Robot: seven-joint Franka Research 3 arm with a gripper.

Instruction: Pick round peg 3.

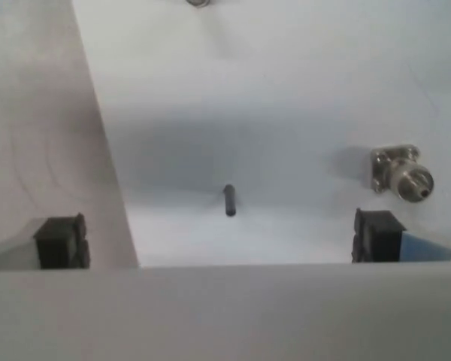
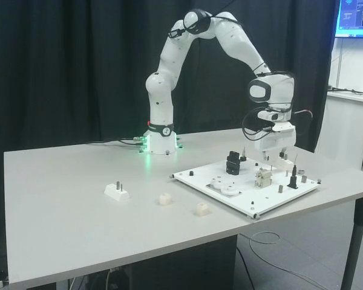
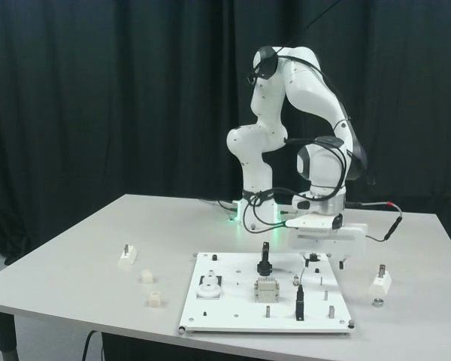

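Round peg 3 point(image 1: 229, 200): small black pin upright on white board point(image 1: 286, 113), between fingertips and ahead of them, untouched. Board edge runs diagonally just inside one finger point(image 1: 60, 242); grey table point(image 1: 30, 135) beyond it. Metal connector point(image 1: 401, 174) near other finger, apart from peg. Bare board around peg. Gripper point(image 1: 218, 241) released, fingers spread wide, hovering above board's far side. Arm point(image 2: 230, 42) arched over, wrist pointing down.

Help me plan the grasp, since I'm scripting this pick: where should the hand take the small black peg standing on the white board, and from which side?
Grip the round peg on its exposed upper shank, coming straight down from above. It stands upright and thin on the white board, so only its sides offer opposing faces. The hand hangs open with its fingers on either side of the peg, and the metal connector sits apart from it.
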